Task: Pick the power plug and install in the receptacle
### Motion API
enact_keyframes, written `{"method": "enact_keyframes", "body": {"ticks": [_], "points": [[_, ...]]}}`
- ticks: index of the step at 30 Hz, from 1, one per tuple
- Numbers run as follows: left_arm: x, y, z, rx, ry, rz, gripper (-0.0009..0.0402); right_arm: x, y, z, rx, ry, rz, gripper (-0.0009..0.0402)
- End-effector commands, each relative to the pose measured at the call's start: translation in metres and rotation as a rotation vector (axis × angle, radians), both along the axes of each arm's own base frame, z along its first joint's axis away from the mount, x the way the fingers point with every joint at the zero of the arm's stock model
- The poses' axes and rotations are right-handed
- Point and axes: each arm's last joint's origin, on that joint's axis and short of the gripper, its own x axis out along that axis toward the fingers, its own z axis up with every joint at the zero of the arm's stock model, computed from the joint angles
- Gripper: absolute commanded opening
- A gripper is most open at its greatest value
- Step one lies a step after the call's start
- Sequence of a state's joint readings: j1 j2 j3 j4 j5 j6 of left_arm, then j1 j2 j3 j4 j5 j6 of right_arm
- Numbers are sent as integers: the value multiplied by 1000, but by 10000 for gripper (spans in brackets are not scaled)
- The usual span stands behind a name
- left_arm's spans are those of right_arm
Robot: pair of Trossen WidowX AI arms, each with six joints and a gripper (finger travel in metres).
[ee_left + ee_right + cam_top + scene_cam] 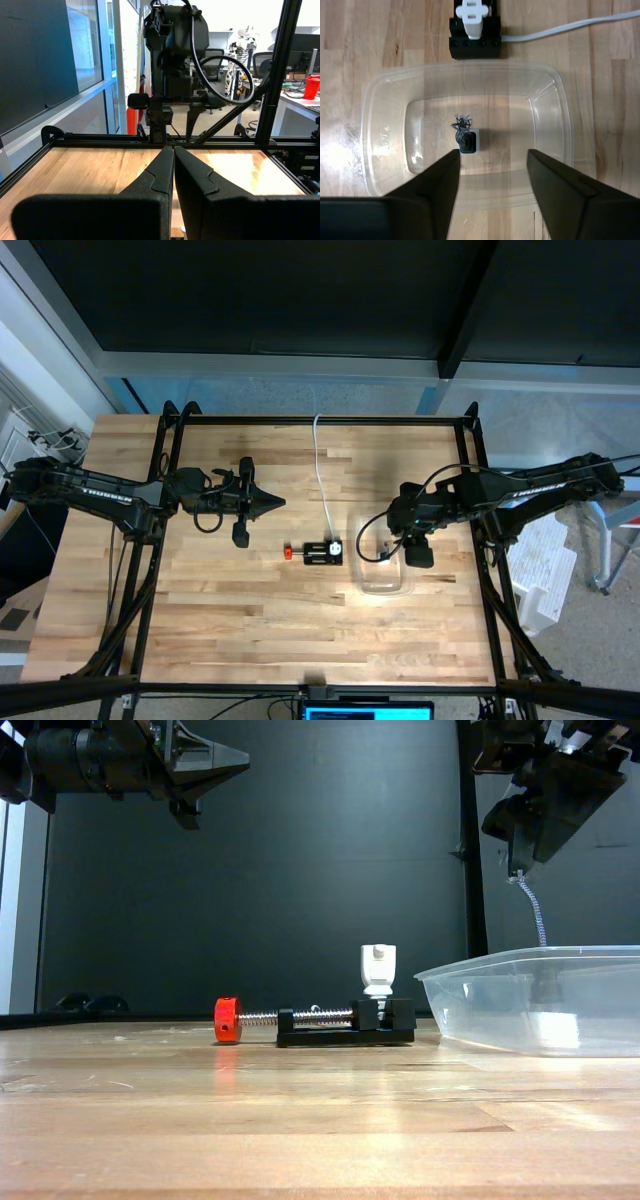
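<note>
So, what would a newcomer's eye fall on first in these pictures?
The open right hand hangs over the clear tray, where the tiny black power plug lies. Beside the tray stands the receptacle with its red-orange knob; the left hand is shut, raised over the left of the table.

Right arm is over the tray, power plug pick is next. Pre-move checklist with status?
1. Right tool open: ok, jaws spread, hovering above the clear tray.
2. Power plug located: ok, on the tray floor below the right tool.
3. Plug centred in the tool's gap: not ok, it sits well off to one side.
4. Plug orientation for grasp: cannot tell.
5. Receptacle ready: ok, upright just outside the tray, white face uncovered.
6. Left tool out of the way: ok, shut, held high on the left side, away from tray and receptacle.
</note>
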State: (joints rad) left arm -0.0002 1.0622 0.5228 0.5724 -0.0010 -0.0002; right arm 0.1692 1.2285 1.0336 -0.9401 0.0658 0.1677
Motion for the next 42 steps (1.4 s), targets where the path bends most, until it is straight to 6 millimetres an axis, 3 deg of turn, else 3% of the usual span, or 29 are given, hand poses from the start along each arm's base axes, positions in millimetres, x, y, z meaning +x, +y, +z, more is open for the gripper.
{"method": "enact_keyframes", "body": {"ticks": [1, 6, 19, 42], "points": [[0, 0, 0, 0, 0, 0, 0, 2, 6, -7, -35, 20, 6, 240], [0, 0, 0, 0, 0, 0, 0, -1, 11, -18, -44, 46, 15, 262], [0, 0, 0, 0, -1, 0, 0, 3, 23, -49, -54, 79, -5, 264], [0, 0, 0, 0, -1, 0, 0, 21, 33, -71, -85, 96, 9, 263]]}}
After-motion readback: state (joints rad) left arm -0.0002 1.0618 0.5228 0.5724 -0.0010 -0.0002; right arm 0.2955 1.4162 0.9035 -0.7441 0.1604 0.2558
